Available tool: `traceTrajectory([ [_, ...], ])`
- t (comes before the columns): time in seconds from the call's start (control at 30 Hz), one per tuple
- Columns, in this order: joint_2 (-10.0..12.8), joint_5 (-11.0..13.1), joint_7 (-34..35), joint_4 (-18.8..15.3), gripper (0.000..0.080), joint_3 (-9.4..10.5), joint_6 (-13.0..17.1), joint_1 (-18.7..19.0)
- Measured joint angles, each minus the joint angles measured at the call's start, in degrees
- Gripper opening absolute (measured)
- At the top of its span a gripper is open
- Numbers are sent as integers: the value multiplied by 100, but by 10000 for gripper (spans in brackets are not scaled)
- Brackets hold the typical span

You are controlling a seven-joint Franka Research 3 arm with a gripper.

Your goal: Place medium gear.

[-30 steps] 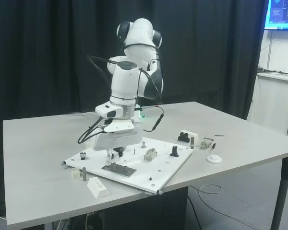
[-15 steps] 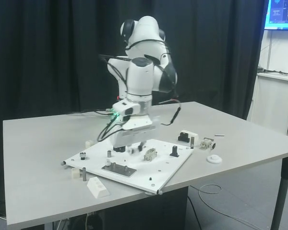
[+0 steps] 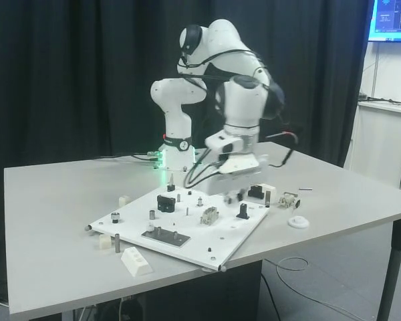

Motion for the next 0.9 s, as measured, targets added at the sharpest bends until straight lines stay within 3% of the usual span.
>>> traceTrajectory([
  [0.47,-60,-4,1470,0,281,167,-3,971],
  [0.9,-20,-19,2414,-1,281,323,59,1725],
])
